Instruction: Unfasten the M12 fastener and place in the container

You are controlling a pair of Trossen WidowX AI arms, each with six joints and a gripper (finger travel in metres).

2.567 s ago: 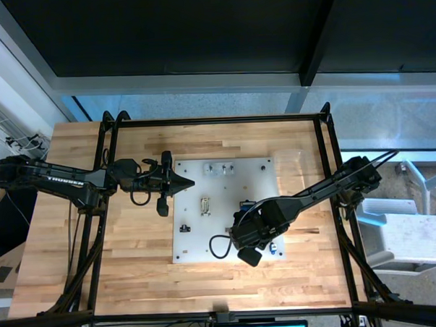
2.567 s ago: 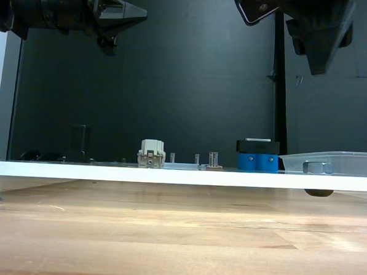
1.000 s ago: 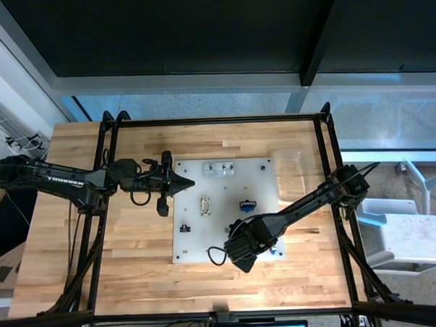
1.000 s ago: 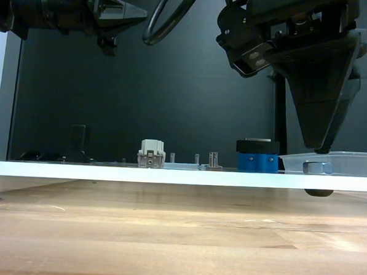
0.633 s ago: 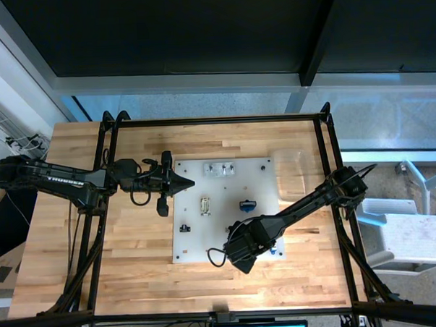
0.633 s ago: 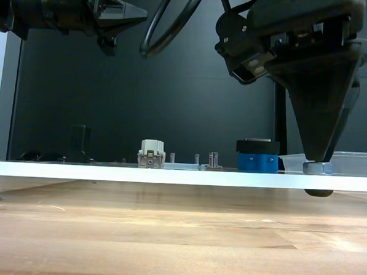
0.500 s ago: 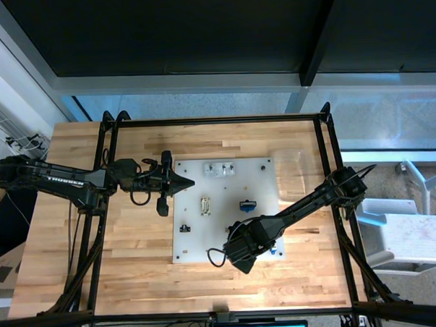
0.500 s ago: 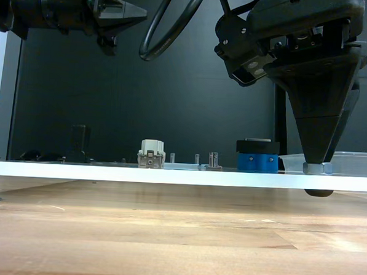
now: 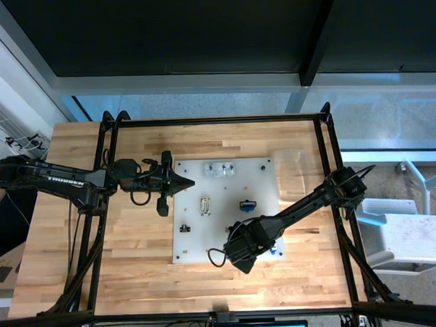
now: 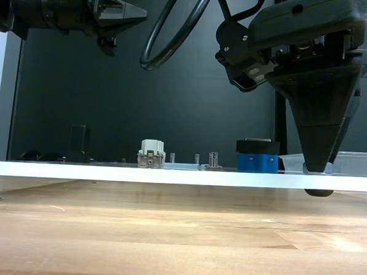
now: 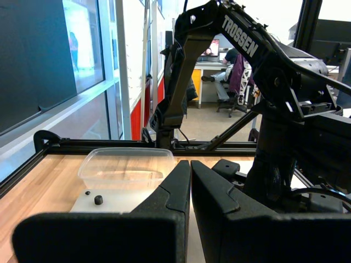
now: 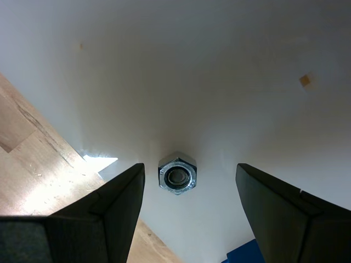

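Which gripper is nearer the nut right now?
Right. The right gripper is down over the nut, open fingers either side, not touching. The left gripper hangs shut, high above the board's left edge.

High: overhead, whole table (image 9: 151, 282) | low: table-level, near edge | left wrist: along left gripper (image 11: 190, 165), distant | right wrist: along right gripper (image 12: 189, 167), close over board (image 12: 219, 82), seen in all.
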